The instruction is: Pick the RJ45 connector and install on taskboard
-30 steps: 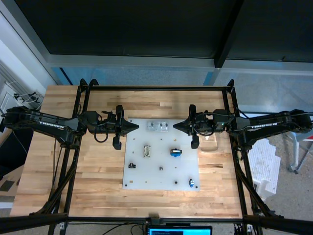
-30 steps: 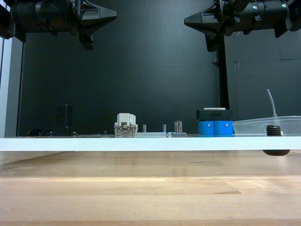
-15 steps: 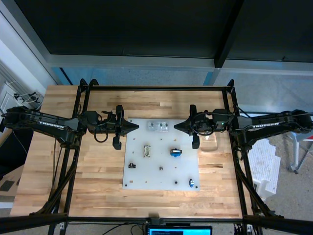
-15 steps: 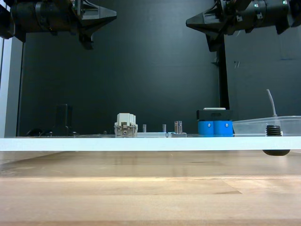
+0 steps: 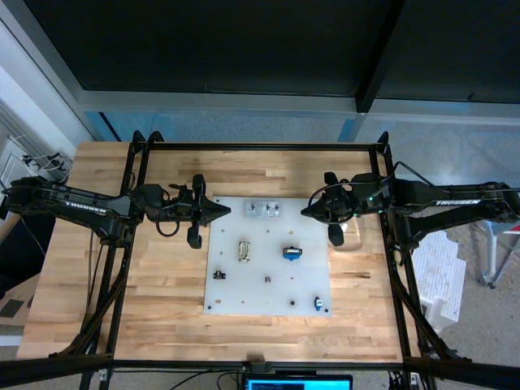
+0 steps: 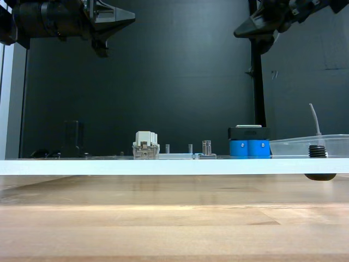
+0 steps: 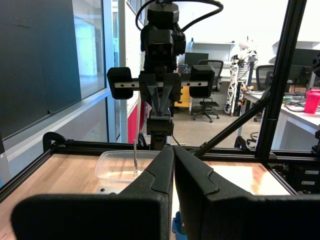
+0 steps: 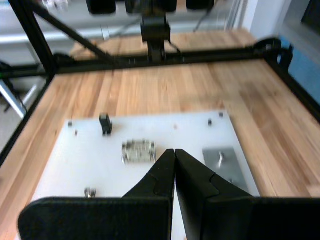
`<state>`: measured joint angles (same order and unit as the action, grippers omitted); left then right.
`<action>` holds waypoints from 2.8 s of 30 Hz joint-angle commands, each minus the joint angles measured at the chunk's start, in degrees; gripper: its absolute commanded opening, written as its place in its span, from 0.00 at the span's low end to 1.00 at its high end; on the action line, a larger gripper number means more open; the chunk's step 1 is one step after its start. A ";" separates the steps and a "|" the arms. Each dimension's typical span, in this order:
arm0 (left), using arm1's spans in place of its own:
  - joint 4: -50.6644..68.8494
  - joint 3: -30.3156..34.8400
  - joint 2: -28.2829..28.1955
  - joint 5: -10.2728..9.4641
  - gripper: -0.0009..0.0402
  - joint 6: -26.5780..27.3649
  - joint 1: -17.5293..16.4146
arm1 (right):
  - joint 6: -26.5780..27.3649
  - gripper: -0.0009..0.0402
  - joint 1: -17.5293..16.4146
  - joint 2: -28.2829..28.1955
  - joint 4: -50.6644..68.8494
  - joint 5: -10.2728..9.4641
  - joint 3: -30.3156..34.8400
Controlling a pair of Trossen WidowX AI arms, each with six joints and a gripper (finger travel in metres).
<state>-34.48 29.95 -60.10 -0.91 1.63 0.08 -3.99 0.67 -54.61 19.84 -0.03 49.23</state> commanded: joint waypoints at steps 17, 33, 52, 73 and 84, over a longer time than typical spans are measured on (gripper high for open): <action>-0.02 0.00 -0.02 0.02 0.02 0.00 0.00 | 0.00 0.02 0.09 1.68 36.00 -0.04 13.53; -0.04 0.00 0.00 0.02 0.02 0.00 0.00 | 4.90 0.02 0.28 2.05 50.95 -2.60 14.88; -0.02 0.00 -0.02 0.02 0.02 0.00 0.00 | 27.85 0.02 18.97 2.75 62.31 -2.54 14.86; -0.04 0.00 -0.02 0.02 0.02 0.00 0.00 | 33.66 0.20 29.31 0.81 57.83 -2.67 7.15; -0.02 0.00 -0.02 0.02 0.02 0.00 0.00 | 34.49 0.46 29.07 0.87 52.02 -5.60 1.27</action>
<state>-34.50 29.93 -60.10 -0.89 1.65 0.08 30.46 29.76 -53.74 72.88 -5.65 50.94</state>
